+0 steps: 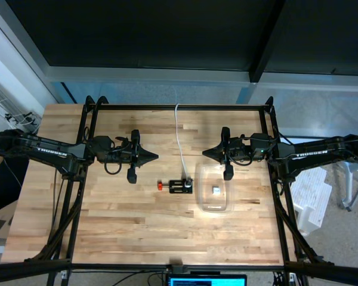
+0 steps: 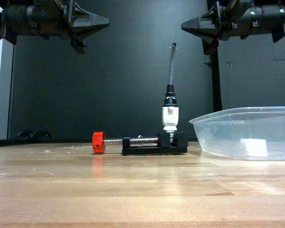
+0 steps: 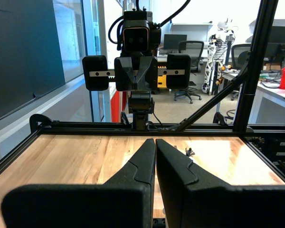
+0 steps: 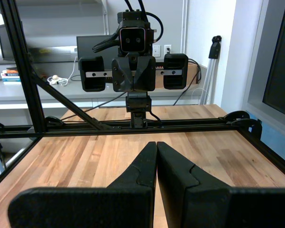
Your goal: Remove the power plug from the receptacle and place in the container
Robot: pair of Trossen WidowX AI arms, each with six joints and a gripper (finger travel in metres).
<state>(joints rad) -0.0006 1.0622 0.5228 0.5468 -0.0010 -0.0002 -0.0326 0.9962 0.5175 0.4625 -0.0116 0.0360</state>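
Seen from above, a wooden table inside a black frame, with one black robot arm reaching in from each side. At the table's centre sits a small black vise, its red knob pointing to 9 o'clock. The white receptacle stands upright, clamped in the vise, and its long white cable runs off toward 12 o'clock. A small black piece sits directly on top of the receptacle's white body. Whether this is the power plug cannot be told, and no plug lies loose on the table. The clear container rests on the table just beside the vise at 3 o'clock, with a small white cube inside.

The left gripper hangs high above the table at about 10 o'clock from the vise, with its fingers pressed together on nothing. The right gripper hangs at the same height at about 1 o'clock from the vise, over the container's 12 o'clock edge. Its fingers are also pressed together and empty. The two grippers point at each other, well apart
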